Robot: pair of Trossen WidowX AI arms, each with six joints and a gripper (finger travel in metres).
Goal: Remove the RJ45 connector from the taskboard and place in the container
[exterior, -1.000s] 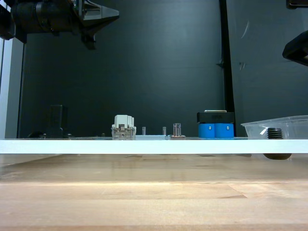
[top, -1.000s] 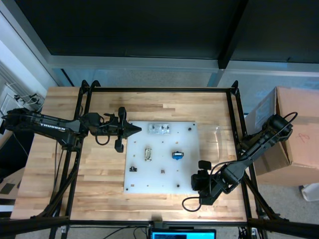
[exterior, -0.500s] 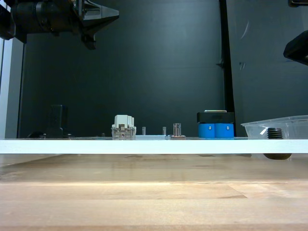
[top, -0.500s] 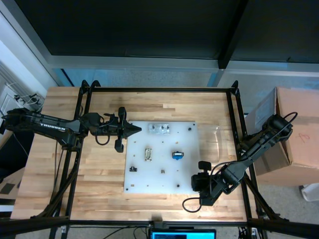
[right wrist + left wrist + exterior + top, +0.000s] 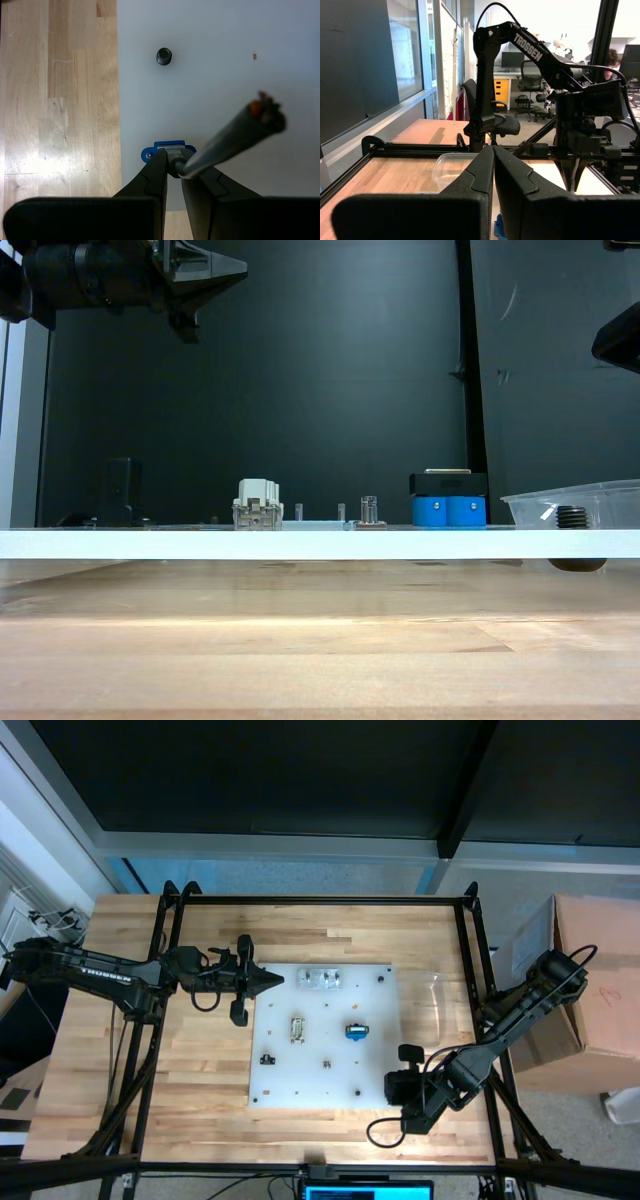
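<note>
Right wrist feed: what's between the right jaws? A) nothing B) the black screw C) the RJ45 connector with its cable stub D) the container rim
C: the right gripper, at the near right corner of the taskboard, is shut on the RJ45 connector, cable stub jutting out, seating unclear; the left gripper hangs shut over the board's left edge.

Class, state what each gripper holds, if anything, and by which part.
Right gripper, over the board's near right corner, holds the connector by its body, where the grey cable stub leaves it. Left gripper, raised at the board's left edge, holds nothing.
</note>
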